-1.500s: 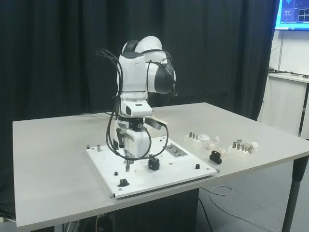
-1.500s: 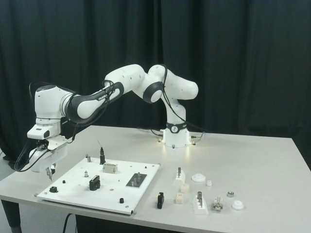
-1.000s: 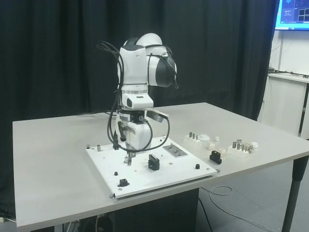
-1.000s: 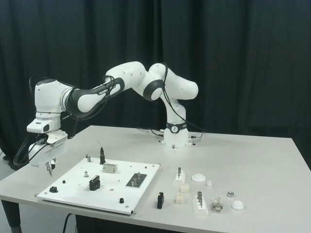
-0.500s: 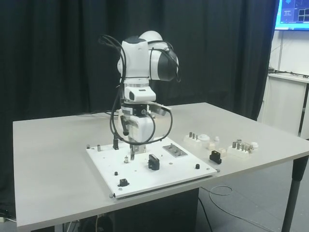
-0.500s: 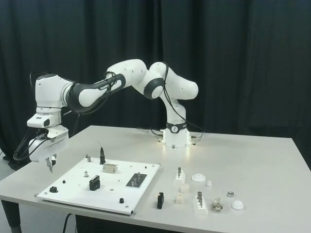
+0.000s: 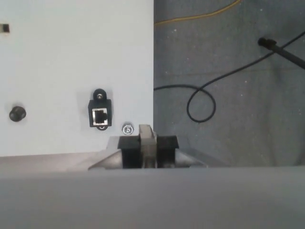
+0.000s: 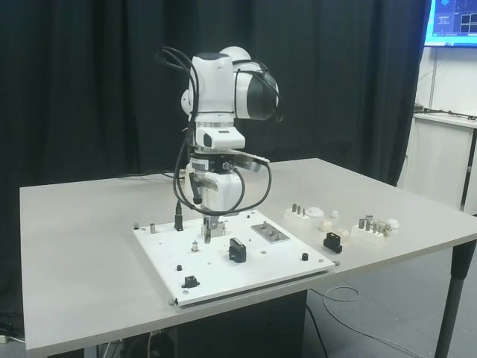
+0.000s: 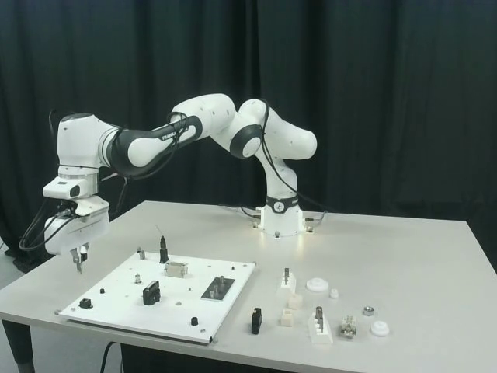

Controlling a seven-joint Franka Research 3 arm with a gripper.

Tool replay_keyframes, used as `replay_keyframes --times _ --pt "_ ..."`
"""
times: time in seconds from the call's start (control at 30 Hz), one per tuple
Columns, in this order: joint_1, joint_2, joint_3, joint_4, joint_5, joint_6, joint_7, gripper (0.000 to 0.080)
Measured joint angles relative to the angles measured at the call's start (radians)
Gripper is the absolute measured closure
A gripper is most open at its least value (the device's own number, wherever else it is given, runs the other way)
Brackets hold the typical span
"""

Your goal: Insert Ethernet.

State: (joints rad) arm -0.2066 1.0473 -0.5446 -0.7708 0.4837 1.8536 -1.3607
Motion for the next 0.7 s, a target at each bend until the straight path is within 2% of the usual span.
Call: replay_keyframes --times 0.7 --pt "0.002 0.0 0.0 -0.001 0.0 0.013 -0.001 0.0738"
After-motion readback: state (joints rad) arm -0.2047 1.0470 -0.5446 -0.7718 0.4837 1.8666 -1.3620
